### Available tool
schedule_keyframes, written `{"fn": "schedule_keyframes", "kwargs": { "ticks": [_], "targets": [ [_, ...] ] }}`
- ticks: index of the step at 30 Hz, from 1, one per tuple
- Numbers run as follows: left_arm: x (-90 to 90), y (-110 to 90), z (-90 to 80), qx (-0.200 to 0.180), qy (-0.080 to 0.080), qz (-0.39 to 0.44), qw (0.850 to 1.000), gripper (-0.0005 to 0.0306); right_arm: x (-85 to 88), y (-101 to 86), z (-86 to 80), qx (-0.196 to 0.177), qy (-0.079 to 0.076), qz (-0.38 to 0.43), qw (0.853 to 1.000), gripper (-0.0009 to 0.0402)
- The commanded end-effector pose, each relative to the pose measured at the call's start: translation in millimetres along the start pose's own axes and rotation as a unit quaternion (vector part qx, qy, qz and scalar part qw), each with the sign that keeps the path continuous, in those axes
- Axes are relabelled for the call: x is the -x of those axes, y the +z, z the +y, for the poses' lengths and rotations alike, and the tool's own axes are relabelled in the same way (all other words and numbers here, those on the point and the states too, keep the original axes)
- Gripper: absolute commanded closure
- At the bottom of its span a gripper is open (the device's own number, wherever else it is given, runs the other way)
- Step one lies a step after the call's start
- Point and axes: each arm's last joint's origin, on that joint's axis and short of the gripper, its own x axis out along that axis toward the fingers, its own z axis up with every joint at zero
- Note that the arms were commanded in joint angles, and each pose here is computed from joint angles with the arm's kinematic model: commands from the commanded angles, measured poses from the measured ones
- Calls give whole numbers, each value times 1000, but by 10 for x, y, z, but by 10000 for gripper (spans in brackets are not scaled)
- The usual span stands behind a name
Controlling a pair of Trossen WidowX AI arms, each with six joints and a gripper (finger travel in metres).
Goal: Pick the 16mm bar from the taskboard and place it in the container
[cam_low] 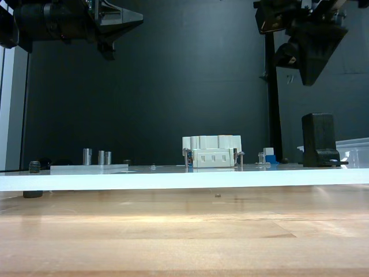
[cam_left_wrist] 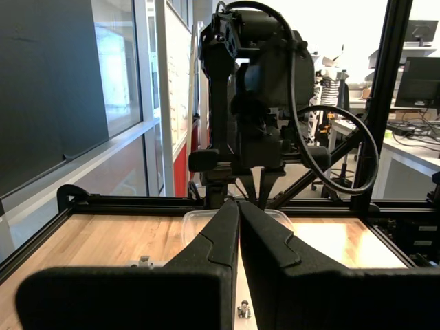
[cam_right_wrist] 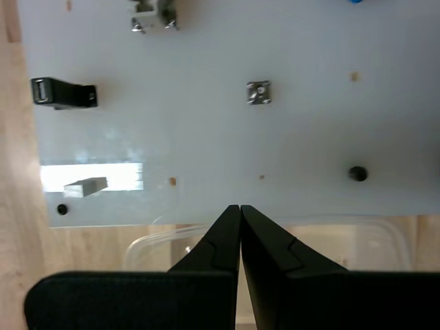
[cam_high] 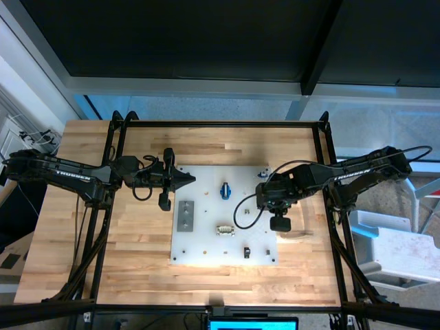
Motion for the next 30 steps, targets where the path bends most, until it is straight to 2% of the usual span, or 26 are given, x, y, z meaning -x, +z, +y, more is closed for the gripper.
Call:
{"fn": "schedule_keyframes", "kwargs": {
  "ticks": [1, 3, 17, 30],
  "targets": [
    [0, 0, 1, 0, 0, 0, 1000, 300, 1, -33, 78, 1, -3, 3, 1000, 393],
    [0, 0, 0, 0, 0, 0, 1000, 300, 1, -53, 129, 1, -7, 3, 1000, 393],
    [0, 0, 0, 0, 0, 0, 1000, 300, -145, -117, 493, 3, -1, 32, 999, 393],
    [0, 0, 0, 0, 0, 0, 1000, 300, -253, -176, 777, -4, 11, 34, 999, 393]
  ]
}}
